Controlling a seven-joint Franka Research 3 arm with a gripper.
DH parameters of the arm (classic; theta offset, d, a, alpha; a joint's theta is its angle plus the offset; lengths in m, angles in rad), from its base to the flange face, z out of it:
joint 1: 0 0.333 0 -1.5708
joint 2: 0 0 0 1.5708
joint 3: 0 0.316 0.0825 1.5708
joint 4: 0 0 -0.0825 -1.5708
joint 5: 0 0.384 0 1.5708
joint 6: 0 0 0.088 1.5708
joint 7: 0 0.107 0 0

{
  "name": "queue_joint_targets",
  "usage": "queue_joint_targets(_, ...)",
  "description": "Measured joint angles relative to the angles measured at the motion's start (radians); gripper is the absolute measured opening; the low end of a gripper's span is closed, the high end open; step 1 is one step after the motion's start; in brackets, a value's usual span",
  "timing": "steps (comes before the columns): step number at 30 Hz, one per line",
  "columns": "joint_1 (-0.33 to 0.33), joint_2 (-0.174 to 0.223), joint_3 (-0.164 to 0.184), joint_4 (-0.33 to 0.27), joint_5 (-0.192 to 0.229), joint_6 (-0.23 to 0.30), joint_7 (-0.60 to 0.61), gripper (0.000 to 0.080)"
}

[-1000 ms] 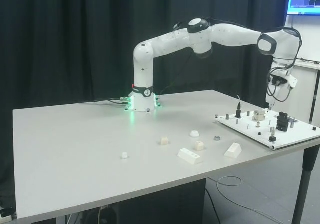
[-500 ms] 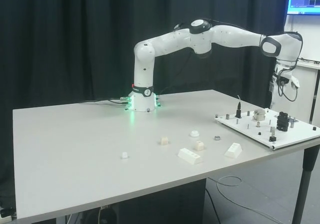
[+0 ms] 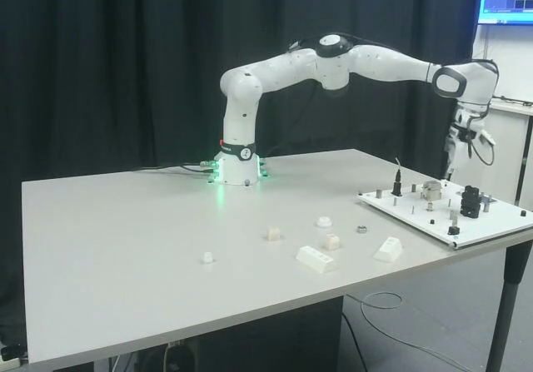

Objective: Insert round peg 3.

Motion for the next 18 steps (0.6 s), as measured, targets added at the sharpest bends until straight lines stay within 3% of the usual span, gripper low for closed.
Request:
queue_joint_targets(8,0.073,0.000,-0.002,-0.069,-0.033,0.023,0.046,0.0112)
queue_joint_targets(18,0.159,-0.001,-0.002,-0.165,-0.032,0.060,0.091,0.0112)
